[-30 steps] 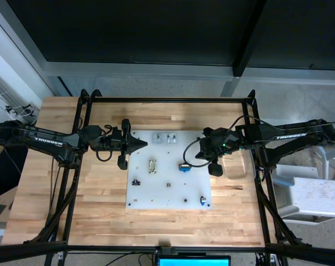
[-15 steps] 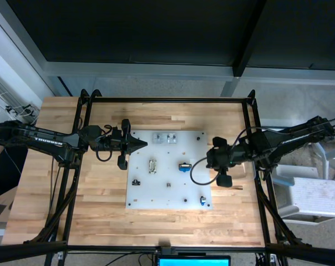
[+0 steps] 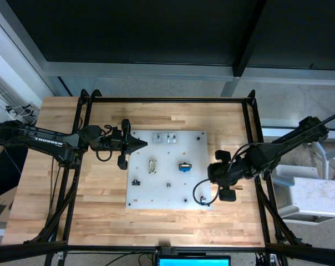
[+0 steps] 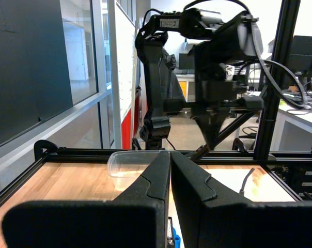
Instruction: Remove the rj45 connector and place it in the container
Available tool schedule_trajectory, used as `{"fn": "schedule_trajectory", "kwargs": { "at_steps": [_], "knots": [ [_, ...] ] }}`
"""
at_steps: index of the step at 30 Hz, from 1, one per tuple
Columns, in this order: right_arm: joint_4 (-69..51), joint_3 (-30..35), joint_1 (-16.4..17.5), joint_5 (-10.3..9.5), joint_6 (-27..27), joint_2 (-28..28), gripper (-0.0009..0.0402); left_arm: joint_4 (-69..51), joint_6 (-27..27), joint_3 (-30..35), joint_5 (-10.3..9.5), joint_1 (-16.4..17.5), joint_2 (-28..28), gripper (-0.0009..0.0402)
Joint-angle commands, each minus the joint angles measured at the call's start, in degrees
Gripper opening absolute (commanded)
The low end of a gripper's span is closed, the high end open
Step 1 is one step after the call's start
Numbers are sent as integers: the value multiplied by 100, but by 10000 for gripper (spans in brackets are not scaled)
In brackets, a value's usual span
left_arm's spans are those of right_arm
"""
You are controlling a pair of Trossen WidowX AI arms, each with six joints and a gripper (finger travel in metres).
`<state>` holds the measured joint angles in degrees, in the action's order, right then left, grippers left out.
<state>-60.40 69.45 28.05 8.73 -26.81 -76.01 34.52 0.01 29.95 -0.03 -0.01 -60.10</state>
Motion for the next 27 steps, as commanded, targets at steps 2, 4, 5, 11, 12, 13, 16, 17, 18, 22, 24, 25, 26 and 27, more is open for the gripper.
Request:
{"fn": "schedule_trajectory", "kwargs": {
  "at_steps": [2, 4, 5, 11, 12, 13, 16, 17, 18, 22, 24, 25, 26, 27],
  "knots": [
    [-358, 334, 177, -13, -181, -286, 0, 0, 0, 0, 0, 0, -2, 1],
    [-498, 448, 271, -13, -286, -404, 0, 2, 0, 0, 0, 2, 0, 1],
    [-531, 487, 315, -15, -343, -442, 0, 0, 0, 0, 0, 0, -2, 1],
    [-511, 564, 479, 50, -831, -669, 5, 0, 0, 0, 0, 2, 0, 1],
    [-511, 562, 490, 52, -883, -702, 7, 0, 0, 0, 0, 0, -2, 1],
    [-507, 549, 505, 52, -890, -706, 11, 0, 0, 0, 0, 0, -2, 1],
    [-452, 494, 577, 74, -986, -743, 33, 0, 0, 0, 0, 0, 0, 1],
    [-431, 492, 584, 74, -994, -765, 44, 2, 0, 0, 0, 2, 0, 1],
    [-404, 492, 603, 70, -1012, -785, 58, 0, 0, 0, 0, 0, 0, 1],
    [-273, 487, 636, 72, -981, -885, 117, 0, 0, 0, 0, 0, 0, 1],
    [-197, 459, 651, 74, -973, -935, 143, 0, 0, 0, 0, 0, 0, 1],
    [-140, 442, 660, 72, -973, -973, 155, 0, 0, 0, 0, 0, -2, 1],
    [-76, 415, 667, 72, -975, -981, 166, 0, 0, 0, 0, 2, -2, 1],
    [-11, 391, 678, 72, -981, -1005, 175, 0, 0, 0, 0, 2, -2, 1]
  ]
}}
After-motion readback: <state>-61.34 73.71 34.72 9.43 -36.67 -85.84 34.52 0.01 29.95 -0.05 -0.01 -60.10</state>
